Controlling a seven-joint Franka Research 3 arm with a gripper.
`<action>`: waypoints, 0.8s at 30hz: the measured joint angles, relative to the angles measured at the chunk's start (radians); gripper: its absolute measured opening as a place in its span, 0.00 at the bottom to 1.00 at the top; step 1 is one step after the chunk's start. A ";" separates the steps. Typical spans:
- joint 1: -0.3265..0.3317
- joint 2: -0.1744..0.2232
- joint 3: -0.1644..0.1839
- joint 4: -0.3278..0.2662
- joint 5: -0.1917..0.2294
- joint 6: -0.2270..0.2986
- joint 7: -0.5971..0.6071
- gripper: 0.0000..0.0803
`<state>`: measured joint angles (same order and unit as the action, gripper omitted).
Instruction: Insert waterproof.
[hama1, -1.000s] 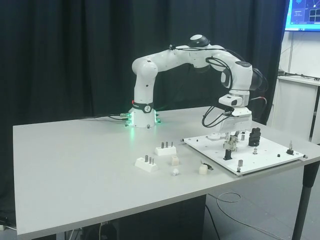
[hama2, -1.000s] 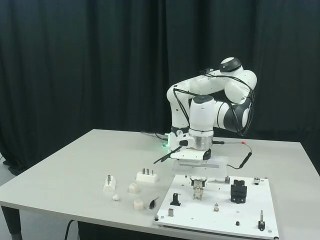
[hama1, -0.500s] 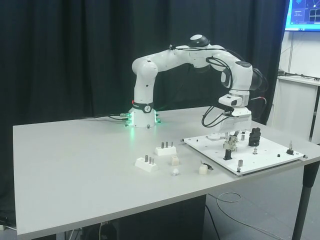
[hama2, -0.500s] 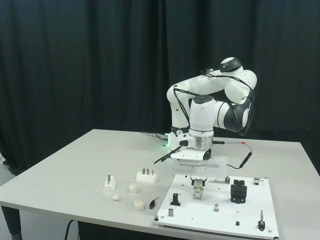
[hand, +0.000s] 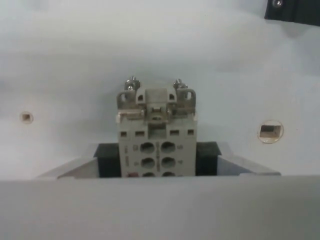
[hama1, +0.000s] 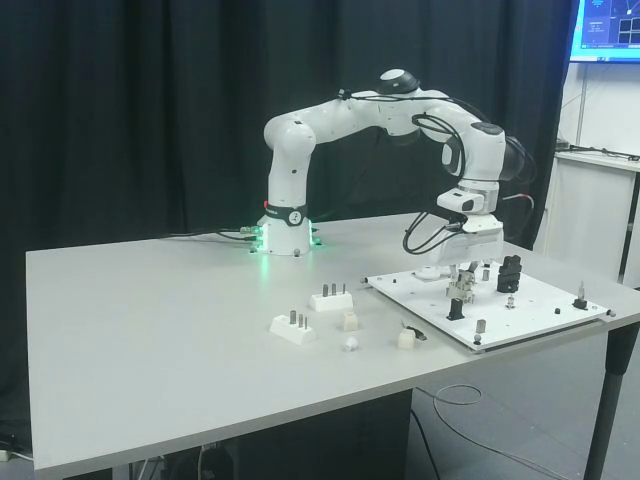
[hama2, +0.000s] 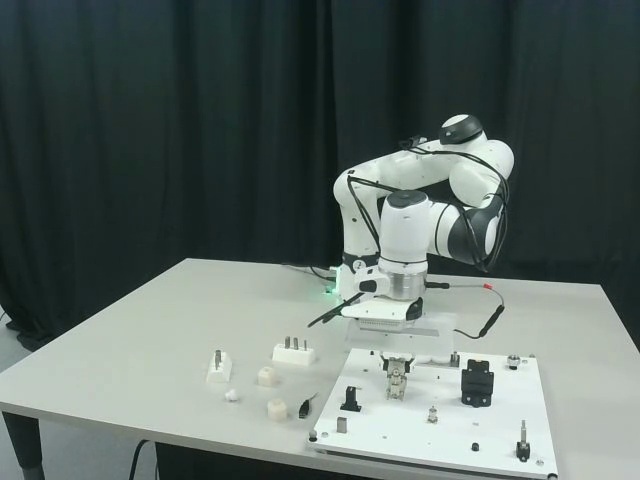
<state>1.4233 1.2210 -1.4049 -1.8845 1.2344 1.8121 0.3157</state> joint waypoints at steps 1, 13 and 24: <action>0.000 0.000 0.000 0.000 0.000 0.000 0.001 0.39; 0.007 0.001 0.000 -0.003 -0.008 0.005 0.001 0.39; 0.032 0.003 0.002 -0.021 -0.017 0.046 0.001 0.39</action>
